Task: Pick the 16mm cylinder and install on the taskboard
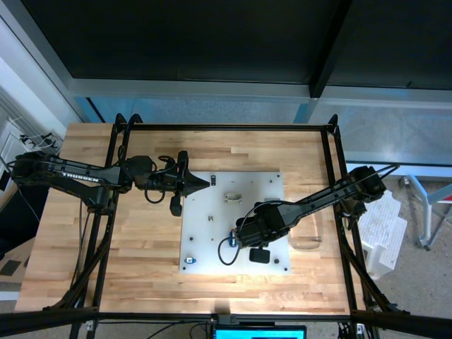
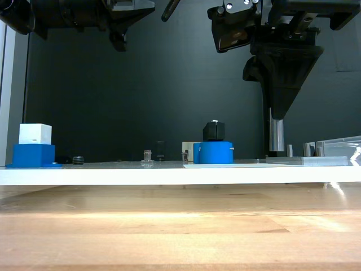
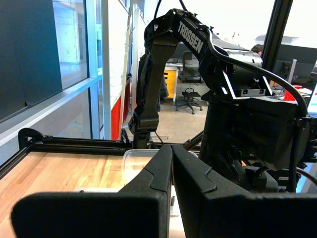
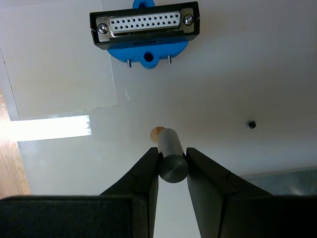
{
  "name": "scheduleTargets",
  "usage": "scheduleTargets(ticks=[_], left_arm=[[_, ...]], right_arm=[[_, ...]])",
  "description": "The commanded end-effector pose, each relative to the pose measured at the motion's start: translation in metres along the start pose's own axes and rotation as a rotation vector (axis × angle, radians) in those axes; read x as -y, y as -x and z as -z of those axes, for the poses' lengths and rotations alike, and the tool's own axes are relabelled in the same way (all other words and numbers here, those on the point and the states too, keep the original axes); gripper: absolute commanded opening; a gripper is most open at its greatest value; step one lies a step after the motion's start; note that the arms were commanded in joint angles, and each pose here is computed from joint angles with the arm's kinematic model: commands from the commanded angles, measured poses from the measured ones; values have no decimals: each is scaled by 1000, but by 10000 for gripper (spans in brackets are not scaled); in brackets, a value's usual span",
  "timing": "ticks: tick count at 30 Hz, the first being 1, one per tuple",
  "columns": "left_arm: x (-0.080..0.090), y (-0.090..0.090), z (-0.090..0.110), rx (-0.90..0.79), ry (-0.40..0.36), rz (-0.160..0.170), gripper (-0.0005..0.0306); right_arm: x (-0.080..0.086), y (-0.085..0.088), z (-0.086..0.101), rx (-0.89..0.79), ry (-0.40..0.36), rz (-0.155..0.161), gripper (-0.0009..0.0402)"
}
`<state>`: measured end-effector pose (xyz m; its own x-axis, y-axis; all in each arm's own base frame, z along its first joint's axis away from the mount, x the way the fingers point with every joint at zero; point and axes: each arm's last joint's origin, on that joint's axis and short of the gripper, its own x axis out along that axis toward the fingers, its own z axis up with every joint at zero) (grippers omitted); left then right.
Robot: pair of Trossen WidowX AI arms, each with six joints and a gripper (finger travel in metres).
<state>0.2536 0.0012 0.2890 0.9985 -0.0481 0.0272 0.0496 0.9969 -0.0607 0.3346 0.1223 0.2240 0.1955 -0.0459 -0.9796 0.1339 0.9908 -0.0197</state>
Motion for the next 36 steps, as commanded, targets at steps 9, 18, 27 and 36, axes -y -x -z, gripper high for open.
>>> scheduleTargets(ticks=[9,18,27,36], left_arm=[[0,0,0,0,0,0,0],[0,0,0,0,0,0,0],[0,0,0,0,0,0,0],[0,0,0,0,0,0,0]], right_arm=[[0,0,0,1,0,0,8],[0,0,0,1,-1,0,8],[0,0,0,1,-4,0,8],[0,0,0,-4,-8,-8,8]])
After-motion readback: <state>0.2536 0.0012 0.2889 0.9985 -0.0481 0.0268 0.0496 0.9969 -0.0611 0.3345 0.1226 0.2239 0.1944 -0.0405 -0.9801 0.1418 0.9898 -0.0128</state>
